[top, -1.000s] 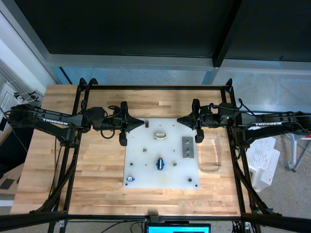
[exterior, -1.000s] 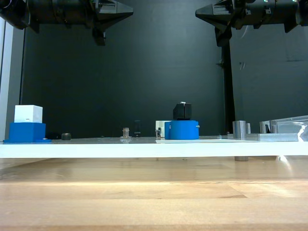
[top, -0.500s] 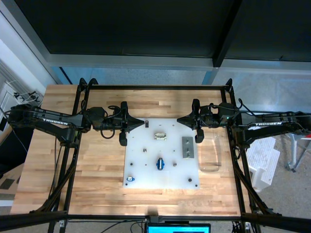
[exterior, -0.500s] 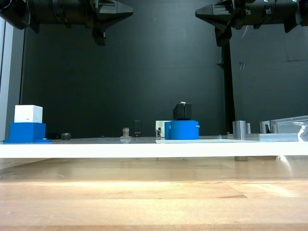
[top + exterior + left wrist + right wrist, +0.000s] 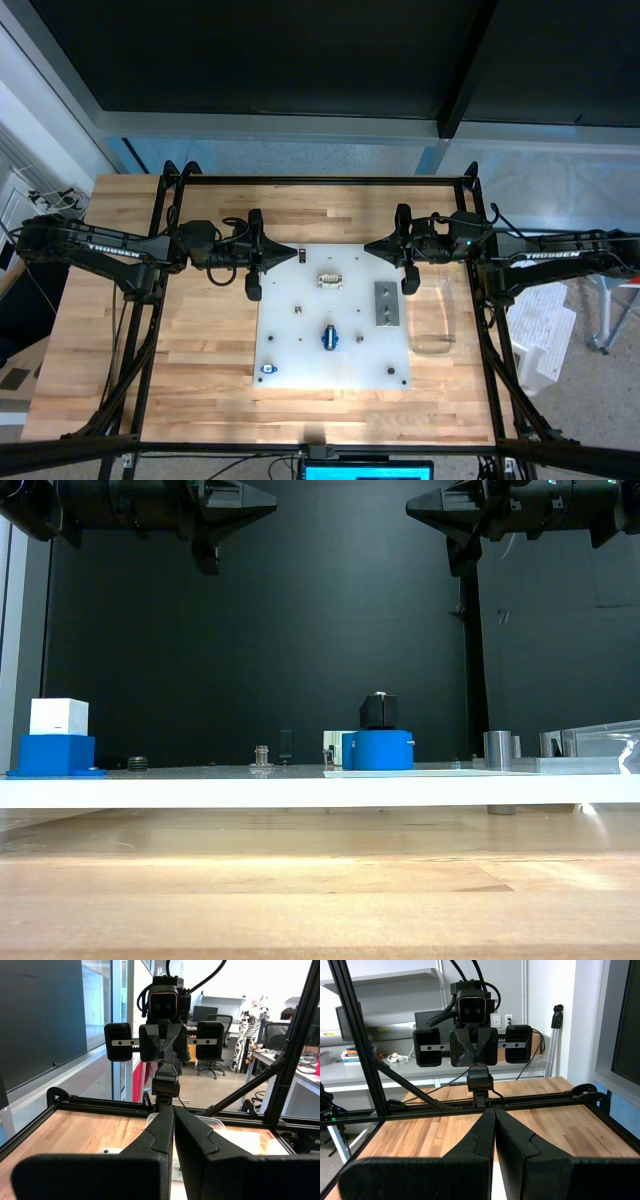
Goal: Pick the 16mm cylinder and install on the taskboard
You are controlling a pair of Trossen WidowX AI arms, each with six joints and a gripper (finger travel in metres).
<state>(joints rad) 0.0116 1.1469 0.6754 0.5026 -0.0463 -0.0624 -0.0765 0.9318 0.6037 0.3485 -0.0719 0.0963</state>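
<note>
My left end effector (image 5: 298, 249) and right end effector (image 5: 366, 247) hang closed, tips facing each other, high above the board's (image 5: 300, 365) far edge.

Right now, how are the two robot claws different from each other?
The left gripper hangs near the far left edge of the taskboard; the right gripper hangs near its far right edge. The left gripper points toward the right side and the right gripper toward the left side, so they face each other. Both are black, shut, holding nothing, and high above the board.
</note>
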